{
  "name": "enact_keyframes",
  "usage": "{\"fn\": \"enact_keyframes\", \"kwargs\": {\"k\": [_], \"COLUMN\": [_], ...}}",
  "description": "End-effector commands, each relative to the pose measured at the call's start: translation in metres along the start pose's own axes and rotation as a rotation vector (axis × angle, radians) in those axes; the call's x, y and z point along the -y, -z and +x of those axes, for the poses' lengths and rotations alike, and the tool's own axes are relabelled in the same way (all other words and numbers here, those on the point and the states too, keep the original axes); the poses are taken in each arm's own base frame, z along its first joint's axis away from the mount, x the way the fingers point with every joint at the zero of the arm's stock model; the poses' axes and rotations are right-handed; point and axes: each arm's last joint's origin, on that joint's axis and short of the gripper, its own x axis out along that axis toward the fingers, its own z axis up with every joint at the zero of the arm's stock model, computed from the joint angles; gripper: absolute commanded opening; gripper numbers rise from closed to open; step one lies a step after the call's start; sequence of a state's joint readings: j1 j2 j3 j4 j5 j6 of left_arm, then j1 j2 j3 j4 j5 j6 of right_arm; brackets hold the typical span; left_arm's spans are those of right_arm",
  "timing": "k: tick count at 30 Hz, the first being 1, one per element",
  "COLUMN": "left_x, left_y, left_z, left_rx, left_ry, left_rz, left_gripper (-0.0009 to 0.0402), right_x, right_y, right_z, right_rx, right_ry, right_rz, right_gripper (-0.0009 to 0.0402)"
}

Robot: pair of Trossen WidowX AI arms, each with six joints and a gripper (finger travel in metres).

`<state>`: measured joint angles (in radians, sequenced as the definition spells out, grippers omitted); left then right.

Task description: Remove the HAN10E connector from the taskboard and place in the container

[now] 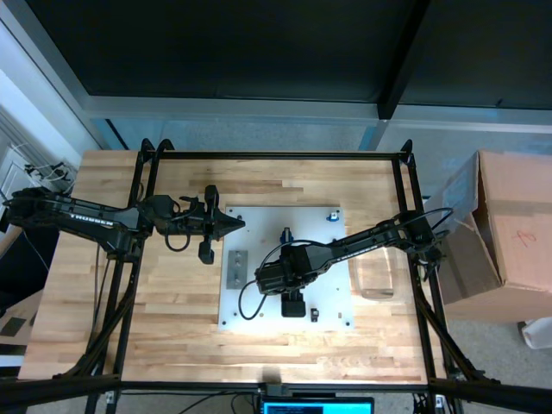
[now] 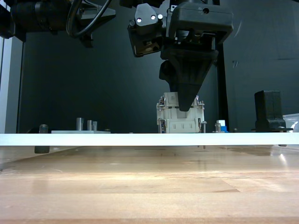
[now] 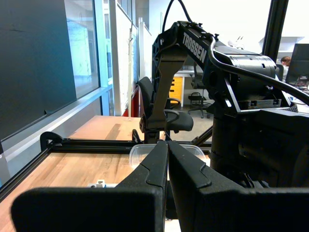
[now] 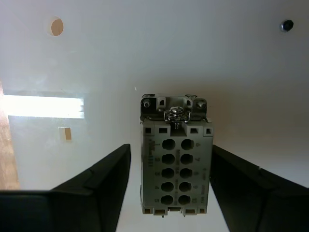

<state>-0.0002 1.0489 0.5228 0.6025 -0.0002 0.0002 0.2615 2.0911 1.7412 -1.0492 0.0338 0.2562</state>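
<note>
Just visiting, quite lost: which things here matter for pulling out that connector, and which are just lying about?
Job: HAN10E connector seated upright on the taskboard; right gripper open astride it; left gripper shut above the board's left edge; clear container beside the board.
Lying about: cardboard box; metal peg block; black block.
</note>
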Motion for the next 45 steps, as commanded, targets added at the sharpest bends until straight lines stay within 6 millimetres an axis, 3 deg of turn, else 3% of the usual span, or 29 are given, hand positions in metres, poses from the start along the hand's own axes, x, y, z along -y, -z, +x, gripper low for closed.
{"fn": "enact_keyframes", "kwargs": {"k": [1, 10, 16, 30, 38, 45], "left_x": [0.000, 0.000, 0.000, 0.000, 0.000, 0.000], "left_y": [0.000, 0.000, 0.000, 0.000, 0.000, 0.000], "left_z": [0.000, 0.000, 0.000, 0.000, 0.000, 0.000], "left_rx": [0.000, 0.000, 0.000, 0.000, 0.000, 0.000], "left_ry": [0.000, 0.000, 0.000, 0.000, 0.000, 0.000], "left_rz": [0.000, 0.000, 0.000, 0.000, 0.000, 0.000], "left_gripper": [0.0000, 0.0000, 0.0000, 0.0000, 0.0000, 0.0000], "right_x": [0.000, 0.000, 0.000, 0.003, 0.004, 0.005], "right_y": [0.000, 0.000, 0.000, 0.001, 0.006, 0.039], "right_z": [-0.001, -0.002, -0.006, -0.051, -0.057, -0.064], "right_rx": [0.004, 0.007, 0.015, 0.082, 0.074, 0.053], "right_ry": [-0.001, -0.002, -0.004, -0.021, -0.019, -0.017], "right_rz": [-0.001, -0.001, -0.003, 0.001, 0.004, -0.016], "right_gripper": [0.0166, 0.0067, 0.0032, 0.0025, 0.0025, 0.0025]}}
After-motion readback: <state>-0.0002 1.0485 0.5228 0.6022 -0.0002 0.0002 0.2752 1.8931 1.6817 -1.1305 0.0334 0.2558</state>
